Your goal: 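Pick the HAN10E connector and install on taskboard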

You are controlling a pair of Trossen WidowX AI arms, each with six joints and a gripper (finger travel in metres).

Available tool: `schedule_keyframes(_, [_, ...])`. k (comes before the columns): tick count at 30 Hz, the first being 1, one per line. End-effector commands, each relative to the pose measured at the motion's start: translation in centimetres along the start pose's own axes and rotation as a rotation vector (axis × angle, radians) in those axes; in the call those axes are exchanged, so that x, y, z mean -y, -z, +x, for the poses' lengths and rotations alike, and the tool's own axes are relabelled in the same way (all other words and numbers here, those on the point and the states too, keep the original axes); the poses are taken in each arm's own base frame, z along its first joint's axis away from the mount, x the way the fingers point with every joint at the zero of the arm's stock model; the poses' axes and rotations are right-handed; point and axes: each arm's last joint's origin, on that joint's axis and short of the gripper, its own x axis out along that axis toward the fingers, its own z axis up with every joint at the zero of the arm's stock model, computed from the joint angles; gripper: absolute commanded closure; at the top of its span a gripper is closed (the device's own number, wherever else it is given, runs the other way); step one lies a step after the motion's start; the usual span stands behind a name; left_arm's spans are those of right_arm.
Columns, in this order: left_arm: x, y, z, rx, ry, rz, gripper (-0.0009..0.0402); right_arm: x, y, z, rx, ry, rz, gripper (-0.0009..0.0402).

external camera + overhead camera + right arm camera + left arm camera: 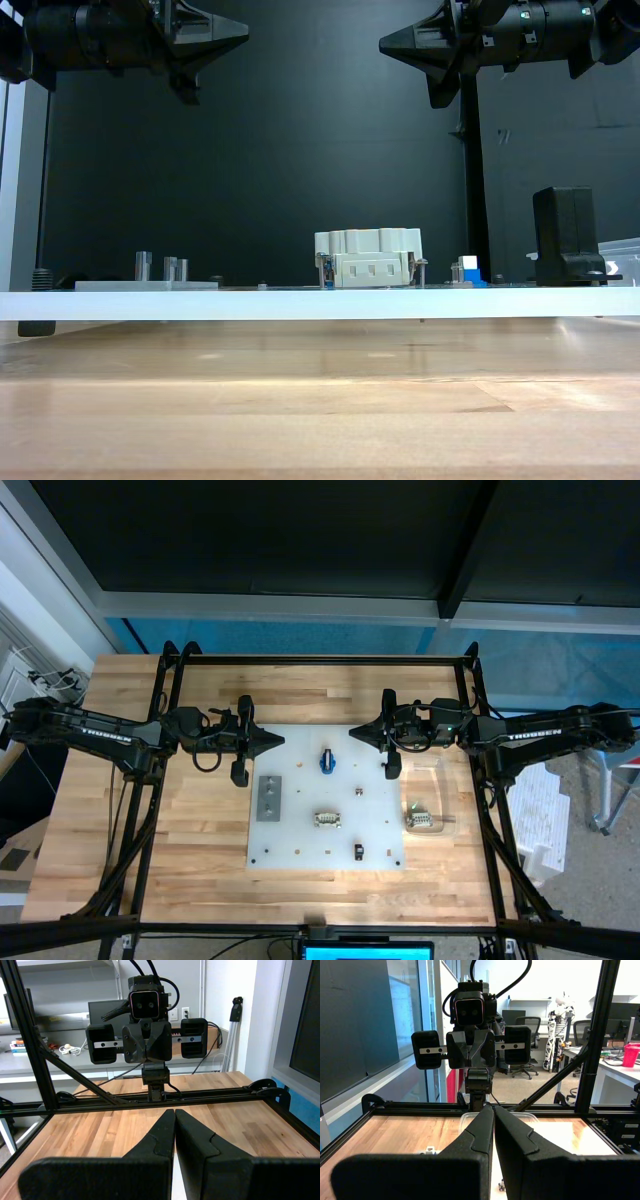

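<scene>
Aloft, left claw (279,739) closed, right claw (353,732) closed

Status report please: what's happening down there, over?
Left gripper and right gripper shut, parked high. HAN10E connector in clear tray beside taskboard, untouched. Nothing blocking.

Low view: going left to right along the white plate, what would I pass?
Grey block → beige plug → blue part → black part. Overhead, the left gripper is at left and the right gripper at right, both shut.

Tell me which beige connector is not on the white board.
The HAN10E connector in the clear tray, beside the taskboard; the other connector stands on it. Left hand and right hand hover shut above the board's far edge.
</scene>
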Motion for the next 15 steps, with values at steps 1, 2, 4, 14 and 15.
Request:
schedule_keyframes(1, [0.0, 0.0, 0.0, 0.0, 0.0, 0.0, 0.0392, -0.02, -0.32, 0.0, 0.033, -0.002, 0.0, 0.0393])
schedule_keyframes(2, [0.0, 0.0, 0.0, 0.0, 0.0, 0.0, 0.0392, -0.02, -0.32, 0.0, 0.033, -0.002, 0.0, 0.0393])
schedule_keyframes(4, [0.0, 0.0, 0.0, 0.0, 0.0, 0.0, 0.0392, -0.02, -0.32, 0.0, 0.033, -0.002, 0.0, 0.0393])
schedule_keyframes(14, [0.0, 0.0, 0.0, 0.0, 0.0, 0.0, 0.0392, -0.03, -0.29, 0.01, 0.027, -0.003, 0.041, 0.0393])
schedule_keyframes(15, [0.0, 0.0, 0.0, 0.0, 0.0, 0.0, 0.0392, -0.02, -0.32, 0.03, 0.019, -0.002, 0.052, 0.0393])
